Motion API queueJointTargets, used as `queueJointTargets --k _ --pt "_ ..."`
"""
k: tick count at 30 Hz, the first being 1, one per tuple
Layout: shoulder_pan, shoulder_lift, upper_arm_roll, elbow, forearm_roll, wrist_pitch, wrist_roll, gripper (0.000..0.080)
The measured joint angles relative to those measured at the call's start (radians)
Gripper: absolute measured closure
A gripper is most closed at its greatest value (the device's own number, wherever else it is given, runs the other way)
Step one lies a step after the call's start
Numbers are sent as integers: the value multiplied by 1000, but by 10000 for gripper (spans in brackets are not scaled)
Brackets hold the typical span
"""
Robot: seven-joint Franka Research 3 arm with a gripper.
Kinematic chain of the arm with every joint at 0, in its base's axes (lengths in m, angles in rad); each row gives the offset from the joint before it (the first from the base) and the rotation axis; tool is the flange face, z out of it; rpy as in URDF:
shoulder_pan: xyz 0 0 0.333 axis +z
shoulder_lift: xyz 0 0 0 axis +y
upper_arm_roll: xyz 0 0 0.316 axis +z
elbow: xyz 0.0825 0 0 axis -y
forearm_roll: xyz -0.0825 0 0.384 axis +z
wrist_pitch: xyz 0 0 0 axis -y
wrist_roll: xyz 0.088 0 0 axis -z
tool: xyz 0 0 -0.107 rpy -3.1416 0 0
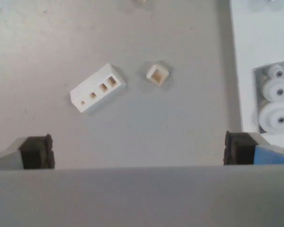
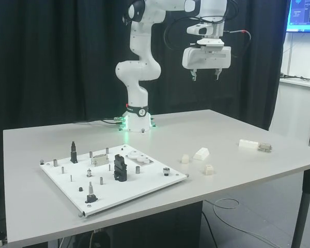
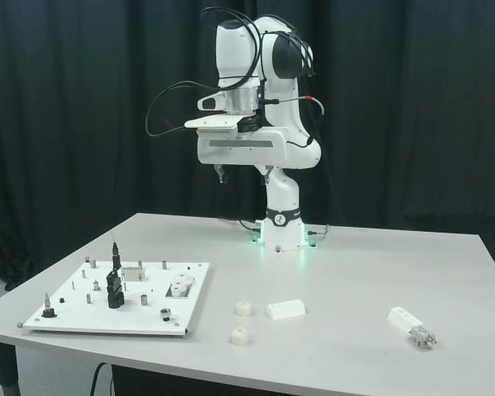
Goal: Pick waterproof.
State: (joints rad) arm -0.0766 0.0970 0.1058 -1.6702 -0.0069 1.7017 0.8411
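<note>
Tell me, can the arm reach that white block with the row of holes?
Probably yes. The gripper hangs open high above the block, with nothing but air between them; the small cube beside the block lies apart, not touching.

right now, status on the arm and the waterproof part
Gripper open, high above the table, holding nothing. Likely waterproof part lies untouched near the table's far edge; identity uncertain. Nothing blocks the way down.

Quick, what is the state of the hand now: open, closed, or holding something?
Hand: open, holding nothing, high above the grey table.
</note>
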Motion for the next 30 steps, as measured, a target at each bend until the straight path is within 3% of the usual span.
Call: queueJointTargets --k 13,18,30 --pt "0 0 1 0 -4 -1 -52 3" --pt "5 2 3 0 -2 -1 -153 3" --pt "51 16 8 0 48 37 -221 3"
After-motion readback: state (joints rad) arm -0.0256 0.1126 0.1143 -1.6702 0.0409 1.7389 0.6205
